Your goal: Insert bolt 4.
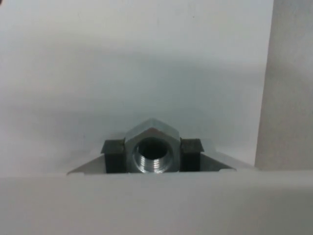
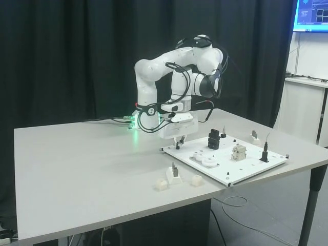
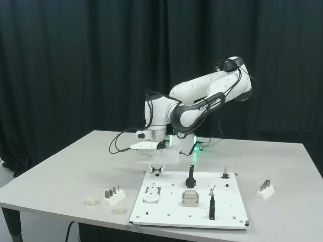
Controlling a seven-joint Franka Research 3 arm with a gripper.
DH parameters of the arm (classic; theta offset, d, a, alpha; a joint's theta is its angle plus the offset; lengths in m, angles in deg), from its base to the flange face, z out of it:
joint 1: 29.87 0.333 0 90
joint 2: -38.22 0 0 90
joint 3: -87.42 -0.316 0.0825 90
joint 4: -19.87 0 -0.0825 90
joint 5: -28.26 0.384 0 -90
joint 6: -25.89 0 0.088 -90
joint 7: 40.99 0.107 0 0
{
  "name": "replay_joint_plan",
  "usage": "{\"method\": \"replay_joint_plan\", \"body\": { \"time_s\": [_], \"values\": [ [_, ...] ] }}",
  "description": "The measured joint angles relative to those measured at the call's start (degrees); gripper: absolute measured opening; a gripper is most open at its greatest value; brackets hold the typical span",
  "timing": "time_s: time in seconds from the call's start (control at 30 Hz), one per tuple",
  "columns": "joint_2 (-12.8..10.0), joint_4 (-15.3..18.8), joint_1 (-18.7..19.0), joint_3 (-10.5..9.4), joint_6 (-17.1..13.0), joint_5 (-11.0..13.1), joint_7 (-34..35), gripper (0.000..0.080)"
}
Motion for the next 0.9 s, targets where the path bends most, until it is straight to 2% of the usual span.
{"method": "replay_joint_plan", "body": {
  "time_s": [0.2,0.9],
  "values": [
    [0.0,0.0,-0.3,-0.62,0.0,0.2,0.0,0.0226],
    [0.1,0.4,-0.4,-0.35,1.2,0.0,0.0,0.0226]
  ]
}}
